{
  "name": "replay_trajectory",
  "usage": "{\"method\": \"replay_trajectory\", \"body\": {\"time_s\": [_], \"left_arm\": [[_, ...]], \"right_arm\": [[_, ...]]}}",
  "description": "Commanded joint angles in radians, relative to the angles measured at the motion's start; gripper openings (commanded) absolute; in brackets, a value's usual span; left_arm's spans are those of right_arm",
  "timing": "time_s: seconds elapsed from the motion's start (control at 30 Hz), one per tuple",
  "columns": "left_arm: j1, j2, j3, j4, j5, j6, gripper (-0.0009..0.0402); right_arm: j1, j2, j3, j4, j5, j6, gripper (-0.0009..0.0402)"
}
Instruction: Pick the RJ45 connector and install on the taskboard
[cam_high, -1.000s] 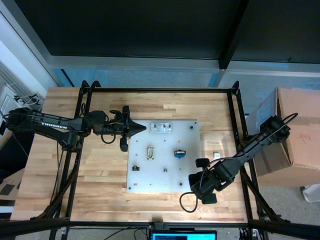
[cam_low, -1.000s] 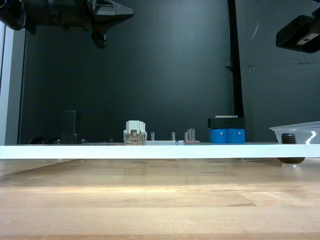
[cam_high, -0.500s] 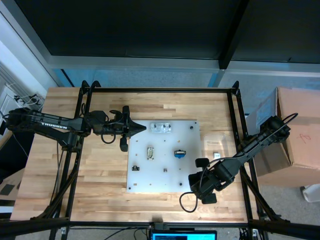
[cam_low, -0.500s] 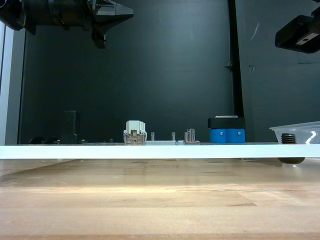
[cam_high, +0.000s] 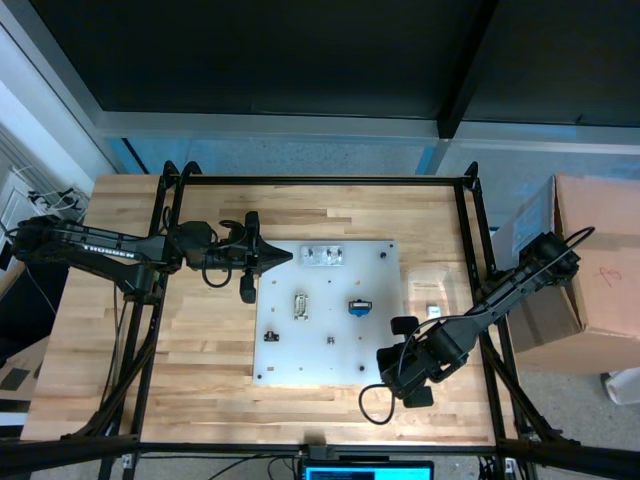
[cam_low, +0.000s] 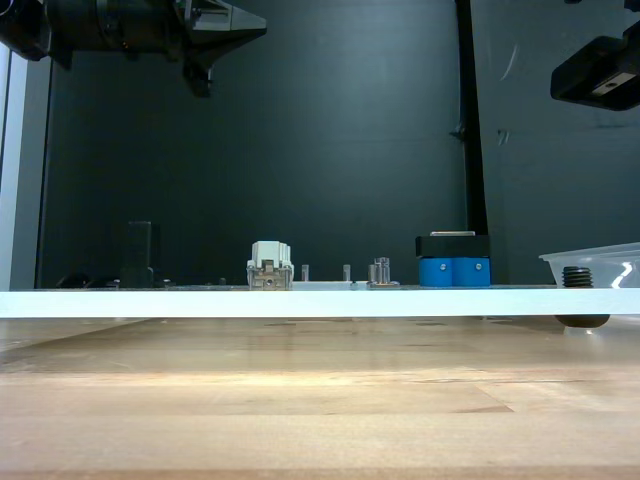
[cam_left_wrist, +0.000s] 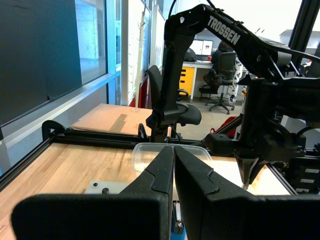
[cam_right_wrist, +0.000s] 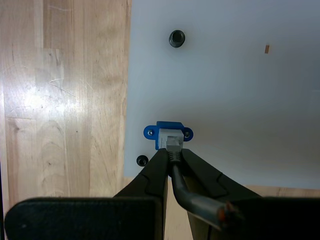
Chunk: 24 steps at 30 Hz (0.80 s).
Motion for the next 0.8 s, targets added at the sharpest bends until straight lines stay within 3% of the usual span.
{"method": "replay_trajectory", "body": {"time_s": [0.03,0.8], "left_arm": [[0.000,0.000,0.000,0.000,0.000,0.000,0.0001],[0.000,0.000,0.000,0.000,0.000,0.000,0.0001]], "right_arm": [[0.001,0.002,-0.030,0.043,0.002,0.002,0.0000],[0.000,-0.013,-0.062,0.075,0.002,0.008,0.0000]]}}
